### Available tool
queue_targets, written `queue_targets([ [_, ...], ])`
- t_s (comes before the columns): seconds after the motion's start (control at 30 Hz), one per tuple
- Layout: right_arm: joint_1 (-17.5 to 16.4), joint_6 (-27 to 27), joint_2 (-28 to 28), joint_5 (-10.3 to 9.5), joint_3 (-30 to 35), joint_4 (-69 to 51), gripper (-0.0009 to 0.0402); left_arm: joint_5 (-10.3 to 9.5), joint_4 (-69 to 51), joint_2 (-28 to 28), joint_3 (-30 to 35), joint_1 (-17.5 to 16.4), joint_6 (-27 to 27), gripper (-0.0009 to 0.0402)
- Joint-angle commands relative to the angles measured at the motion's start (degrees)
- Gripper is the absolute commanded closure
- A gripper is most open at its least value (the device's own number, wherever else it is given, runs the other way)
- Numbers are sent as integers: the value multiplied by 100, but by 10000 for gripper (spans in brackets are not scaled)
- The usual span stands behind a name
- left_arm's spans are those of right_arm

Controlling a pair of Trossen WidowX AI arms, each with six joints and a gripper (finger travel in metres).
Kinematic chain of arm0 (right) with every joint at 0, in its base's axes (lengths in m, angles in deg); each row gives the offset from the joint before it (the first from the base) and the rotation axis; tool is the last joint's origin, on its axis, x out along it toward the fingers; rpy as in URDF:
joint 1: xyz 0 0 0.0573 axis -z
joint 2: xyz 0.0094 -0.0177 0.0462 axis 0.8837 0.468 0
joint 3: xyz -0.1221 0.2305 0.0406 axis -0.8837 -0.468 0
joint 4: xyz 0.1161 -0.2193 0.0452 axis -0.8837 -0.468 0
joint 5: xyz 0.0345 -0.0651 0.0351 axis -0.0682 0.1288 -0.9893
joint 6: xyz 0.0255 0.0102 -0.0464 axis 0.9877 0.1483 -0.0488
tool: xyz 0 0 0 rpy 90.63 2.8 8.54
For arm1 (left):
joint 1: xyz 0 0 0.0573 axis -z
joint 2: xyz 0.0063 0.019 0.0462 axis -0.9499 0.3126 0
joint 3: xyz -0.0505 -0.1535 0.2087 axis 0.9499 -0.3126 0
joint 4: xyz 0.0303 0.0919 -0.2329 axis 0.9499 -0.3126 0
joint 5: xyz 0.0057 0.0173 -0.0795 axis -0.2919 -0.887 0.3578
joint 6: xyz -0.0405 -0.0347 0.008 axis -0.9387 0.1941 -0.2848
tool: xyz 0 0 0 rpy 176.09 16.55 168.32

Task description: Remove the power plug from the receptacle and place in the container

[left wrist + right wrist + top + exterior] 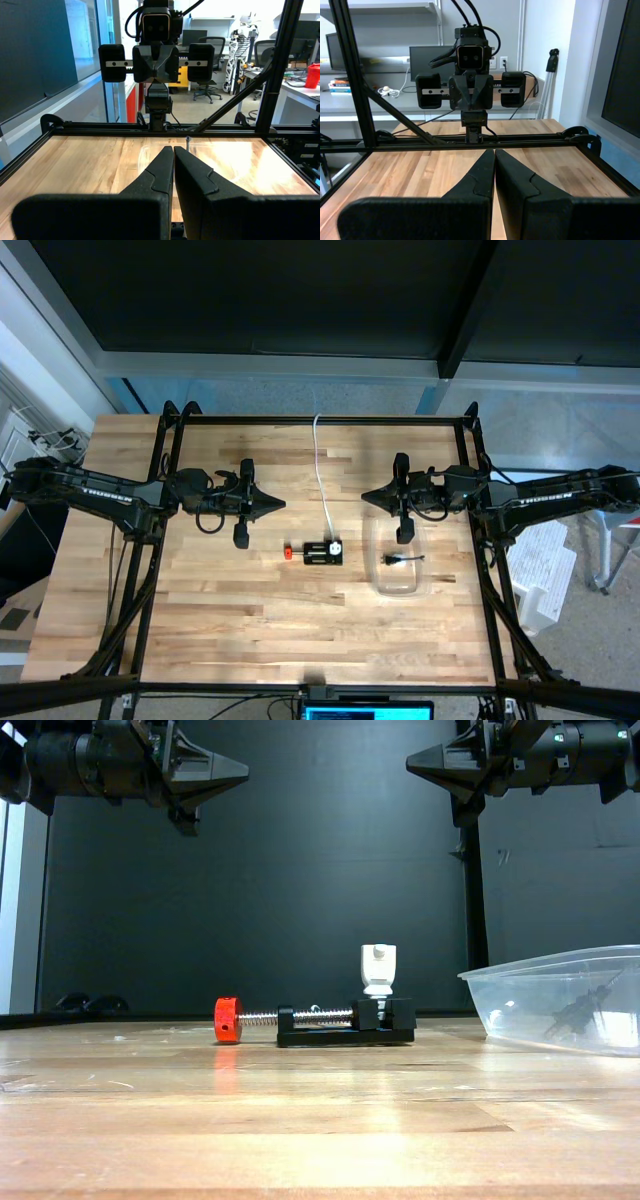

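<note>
The small black power plug (397, 560) lies inside the clear container (380, 580), also visible through the container wall (520, 1010) as a dark plug (575, 1013). The white receptacle (337, 549) stands upright (378, 968) in the black clamp with the red knob (228, 1020), nothing in it, with its white cord (322, 465) running to the far edge. My left gripper (280, 504) hangs shut, high above the table left of the clamp. My right gripper (366, 498) hangs shut, high up, beside the container's far end. Both point inward, fingers together in the wrist views (173, 150) (494, 151).
A black metal frame (320, 420) borders the wooden table. The clamp (318, 553) sits mid-table between the two arms. Papers (545, 565) lie off the table's right side.
</note>
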Motion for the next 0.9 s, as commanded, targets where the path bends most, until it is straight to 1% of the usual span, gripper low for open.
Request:
queue_targets([
  [0.03,-2,-15,0,4,-44,20,393,0,2,2,0,-2,0,393],
  [0.27,122,28,2,2,-68,55,393,0,2,2,0,0,0,393],
  [0.9,136,55,2,4,-68,44,393,0,2,2,0,0,2,393],
])
